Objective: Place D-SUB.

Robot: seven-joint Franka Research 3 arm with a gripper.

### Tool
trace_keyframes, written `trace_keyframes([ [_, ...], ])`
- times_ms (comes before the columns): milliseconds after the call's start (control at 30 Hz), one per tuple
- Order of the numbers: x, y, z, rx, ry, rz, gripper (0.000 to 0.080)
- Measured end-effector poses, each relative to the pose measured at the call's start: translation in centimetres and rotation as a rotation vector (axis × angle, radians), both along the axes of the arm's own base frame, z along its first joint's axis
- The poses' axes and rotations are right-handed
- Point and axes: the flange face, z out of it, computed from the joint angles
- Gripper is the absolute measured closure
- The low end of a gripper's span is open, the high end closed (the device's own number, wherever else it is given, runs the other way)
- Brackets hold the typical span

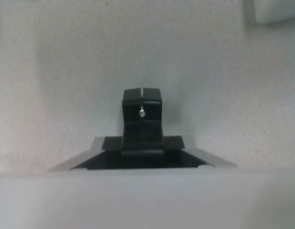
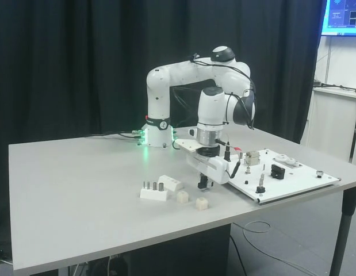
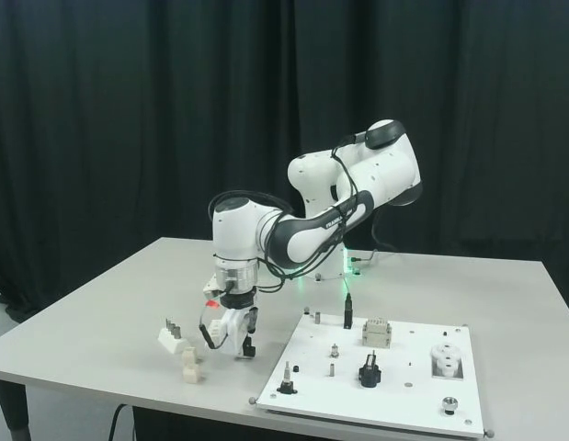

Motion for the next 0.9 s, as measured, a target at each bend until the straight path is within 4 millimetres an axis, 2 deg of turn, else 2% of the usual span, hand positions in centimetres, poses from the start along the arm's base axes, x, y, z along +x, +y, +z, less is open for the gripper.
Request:
trace_keyframes([
  [900,-0.44,-0.25,-0.71,0.026,-0.012,-0.020,0.0650],
])
